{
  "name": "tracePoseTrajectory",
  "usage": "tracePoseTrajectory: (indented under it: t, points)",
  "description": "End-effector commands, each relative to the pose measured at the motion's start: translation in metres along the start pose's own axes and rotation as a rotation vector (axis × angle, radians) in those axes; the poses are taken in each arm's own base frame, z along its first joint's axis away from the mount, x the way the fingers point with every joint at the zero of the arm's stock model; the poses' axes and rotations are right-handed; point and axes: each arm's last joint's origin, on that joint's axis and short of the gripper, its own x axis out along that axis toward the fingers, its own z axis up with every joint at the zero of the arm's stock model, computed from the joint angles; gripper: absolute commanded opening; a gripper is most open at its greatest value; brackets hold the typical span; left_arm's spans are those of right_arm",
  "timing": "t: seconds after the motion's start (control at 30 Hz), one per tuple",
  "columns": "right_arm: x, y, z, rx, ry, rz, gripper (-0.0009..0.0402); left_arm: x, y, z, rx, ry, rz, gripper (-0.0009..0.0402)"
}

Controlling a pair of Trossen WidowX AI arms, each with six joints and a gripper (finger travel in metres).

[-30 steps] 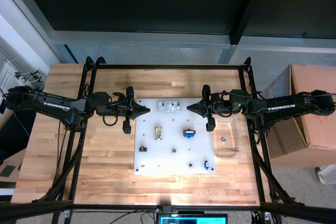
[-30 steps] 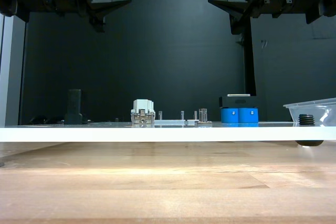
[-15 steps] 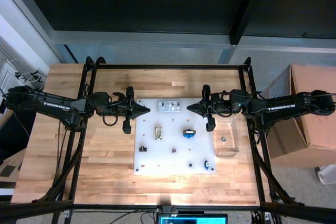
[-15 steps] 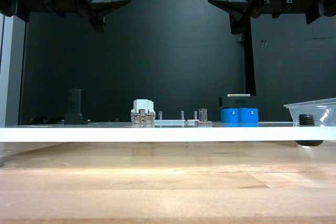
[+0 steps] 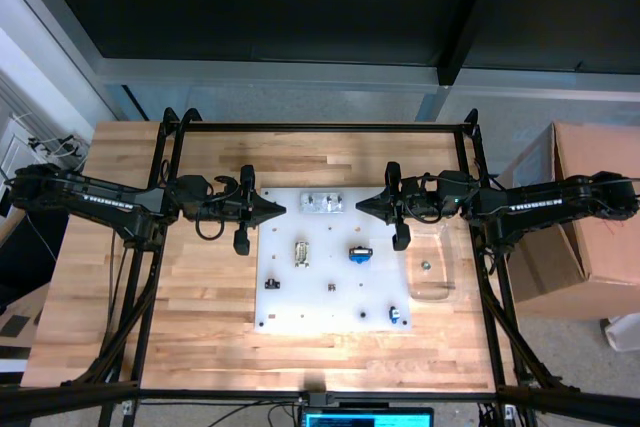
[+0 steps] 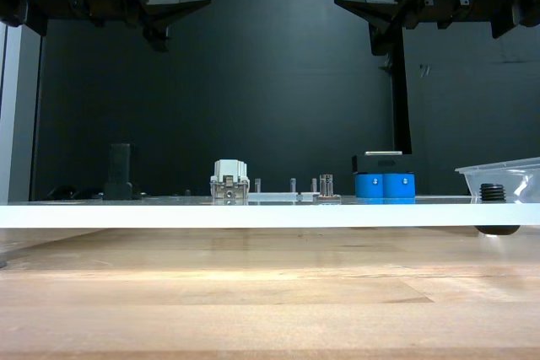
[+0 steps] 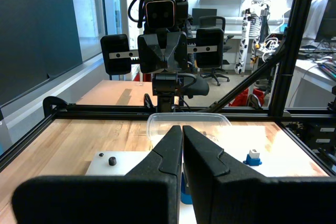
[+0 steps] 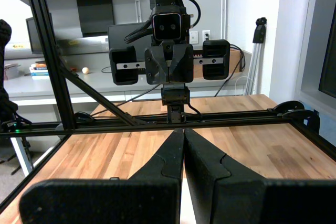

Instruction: Pick the M12 nut and place it on its threads and fasten

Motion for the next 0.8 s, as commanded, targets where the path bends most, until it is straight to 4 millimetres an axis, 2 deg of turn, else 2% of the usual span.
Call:
tracePoseTrajectory:
  t: [0.03, 0.37, 0.43, 0.6, 0.8]
  points:
    - [0.000, 0.000, 0.000, 0.000, 0.000, 0.000, 0.0000, 0.000, 0.000, 0.000, 0.000, 0.000, 0.000, 0.0000]
    - [0.001, 0.001, 0.004, 0.003, -0.018, 0.003, 0.0000, 0.000, 0.000, 0.000, 0.000, 0.000, 0.000, 0.0000]
    - [0.001, 0.001, 0.001, 0.079, 0.015, 0.022, 0.0000, 0.000, 0.000, 0.000, 0.000, 0.000, 0.000, 0.0000]
    - [-0.001, 0.000, -0.013, 0.266, 0.284, -0.033, 0.0000, 0.000, 0.000, 0.000, 0.000, 0.000, 0.000, 0.0000]
    - [-0.011, 0.018, -0.017, 0.231, 0.680, -0.068, 0.0000, 0.000, 0.000, 0.000, 0.000, -0.001, 0.000, 0.0000]
